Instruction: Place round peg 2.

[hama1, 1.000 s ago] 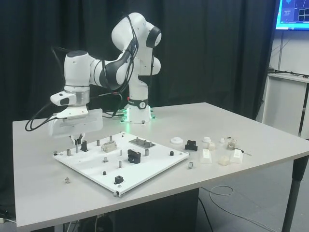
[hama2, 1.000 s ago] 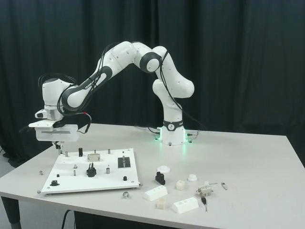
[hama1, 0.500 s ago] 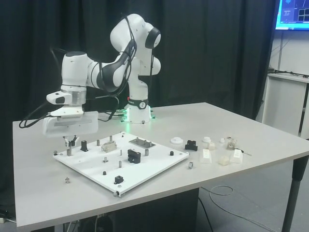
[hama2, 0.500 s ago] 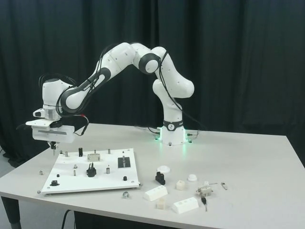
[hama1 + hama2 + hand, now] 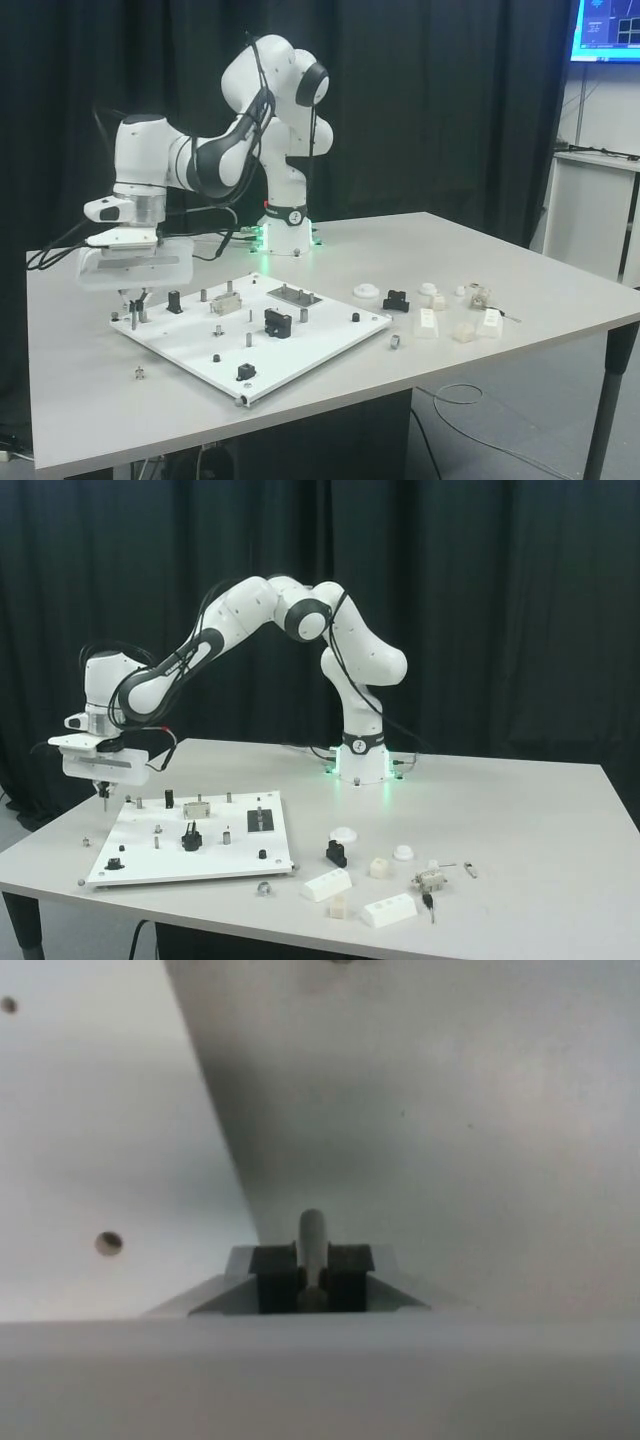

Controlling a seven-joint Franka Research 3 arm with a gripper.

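Carrying the peg (image 5: 311, 1235) to its hole is the step in hand, judging by the task and by how things lie. The table (image 5: 480, 255) bears the white board (image 5: 320, 330), and the arm (image 5: 250, 605) reaches out so that the gripper (image 5: 134, 296) hangs over the board's far corner, at its outer edge and clear of the surface. In the wrist view the two black fingers (image 5: 272, 1278) are clamped on a slim grey peg, which stands straight out beyond the tips; below it runs the board's edge, with white board on one side and grey table on the other. A small hole (image 5: 109, 1243) shows in the board near that edge and another (image 5: 9, 1005) farther off; which of them is meant for this peg I cannot tell from here, and the peg's tip seems to sit just off the edge, not over either. To do the step well, I would first bring the peg squarely above the right hole, keep it upright, and only then go down slowly. The short posts (image 5: 204, 295) and the black block (image 5: 174, 301) standing near on the board should be given room. Release only once the peg has sunk and stands by itself; if it catches on the rim, lift a little and centre again rather than push.
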